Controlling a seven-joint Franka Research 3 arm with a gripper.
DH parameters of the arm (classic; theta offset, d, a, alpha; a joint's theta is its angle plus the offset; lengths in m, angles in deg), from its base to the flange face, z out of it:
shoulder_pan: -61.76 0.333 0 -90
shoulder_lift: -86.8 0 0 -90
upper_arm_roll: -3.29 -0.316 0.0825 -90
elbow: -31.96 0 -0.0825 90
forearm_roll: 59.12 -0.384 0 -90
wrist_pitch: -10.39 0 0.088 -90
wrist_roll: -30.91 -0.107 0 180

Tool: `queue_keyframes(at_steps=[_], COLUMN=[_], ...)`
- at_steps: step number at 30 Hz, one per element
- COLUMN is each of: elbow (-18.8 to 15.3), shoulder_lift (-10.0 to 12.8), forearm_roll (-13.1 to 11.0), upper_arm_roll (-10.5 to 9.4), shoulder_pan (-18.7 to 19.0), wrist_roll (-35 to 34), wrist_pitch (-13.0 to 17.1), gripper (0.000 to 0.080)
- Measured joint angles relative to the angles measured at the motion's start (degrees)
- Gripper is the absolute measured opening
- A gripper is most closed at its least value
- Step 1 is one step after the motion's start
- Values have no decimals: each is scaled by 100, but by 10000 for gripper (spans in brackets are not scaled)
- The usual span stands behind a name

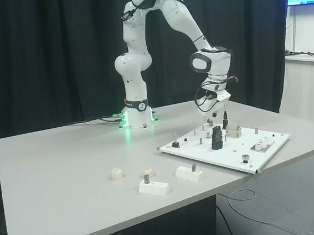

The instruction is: Pick square peg 3.

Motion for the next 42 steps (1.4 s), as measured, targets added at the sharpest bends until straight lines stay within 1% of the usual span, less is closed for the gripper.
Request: queue_keyframes(at_steps=[1, 2, 7, 8, 17, 26, 32, 42], elbow=[2, 4, 11, 11, 27, 49, 65, 89], shoulder_lift=[-12, -23, -90, -103, -222, -363, -490, -697], forearm_roll=[0, 0, 0, 0, 8, 8, 8, 9], upper_arm_roll=[0, 0, 0, 0, 5, 19, 54, 58], shoulder_pan=[-5, -10, -33, -38, -76, -107, -133, -253], wrist_roll=[0, 0, 0, 0, 0, 0, 0, 0], wrist_pitch=[-9, -22, -90, -97, -209, -224, -275, -412], gripper=[675, 773, 773, 795, 799, 800, 800, 800])
